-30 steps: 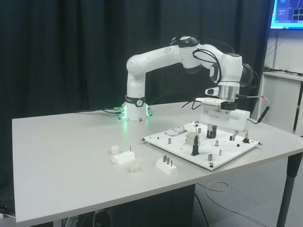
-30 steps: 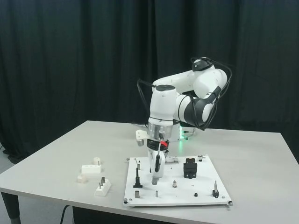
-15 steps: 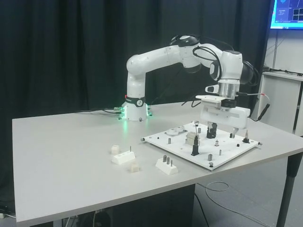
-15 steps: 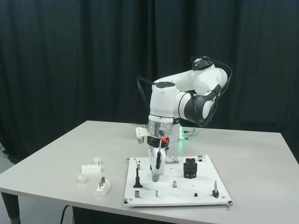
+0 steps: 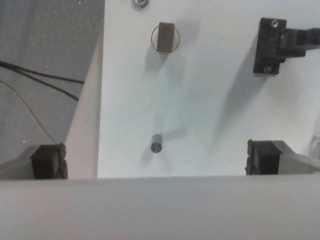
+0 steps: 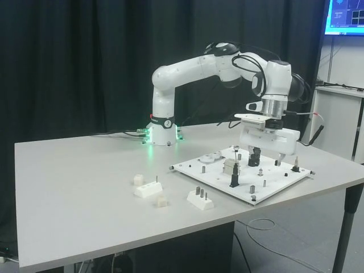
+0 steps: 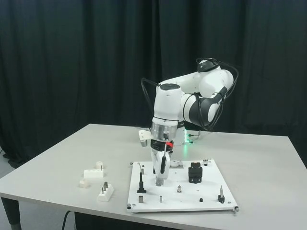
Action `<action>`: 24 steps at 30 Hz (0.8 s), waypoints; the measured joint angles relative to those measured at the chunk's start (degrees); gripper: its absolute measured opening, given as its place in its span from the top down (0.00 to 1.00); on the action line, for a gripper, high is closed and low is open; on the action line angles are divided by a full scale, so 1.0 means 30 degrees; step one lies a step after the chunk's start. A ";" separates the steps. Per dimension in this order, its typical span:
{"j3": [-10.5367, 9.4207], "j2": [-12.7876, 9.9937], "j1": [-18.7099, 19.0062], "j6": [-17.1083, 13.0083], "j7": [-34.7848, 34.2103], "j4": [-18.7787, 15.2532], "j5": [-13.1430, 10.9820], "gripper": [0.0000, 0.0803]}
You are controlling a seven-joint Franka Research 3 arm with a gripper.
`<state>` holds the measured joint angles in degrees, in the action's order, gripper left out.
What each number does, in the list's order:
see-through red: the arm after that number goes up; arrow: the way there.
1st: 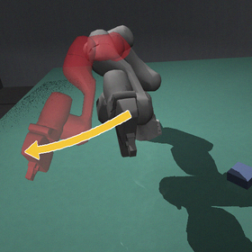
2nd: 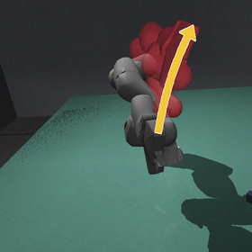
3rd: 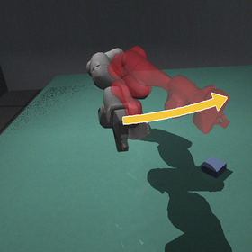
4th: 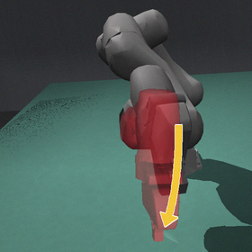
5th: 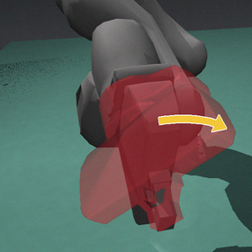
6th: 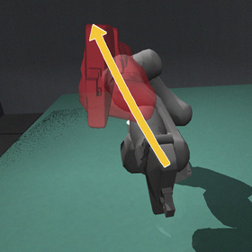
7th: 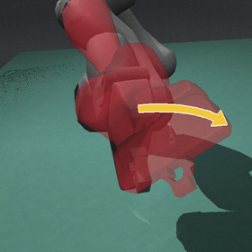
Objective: Pick round peg 1.
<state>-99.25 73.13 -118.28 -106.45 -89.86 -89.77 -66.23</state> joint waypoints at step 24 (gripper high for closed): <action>0.2034 -0.0009 0.0177 0.2285 0.5317 -0.3318 0.1302 0.00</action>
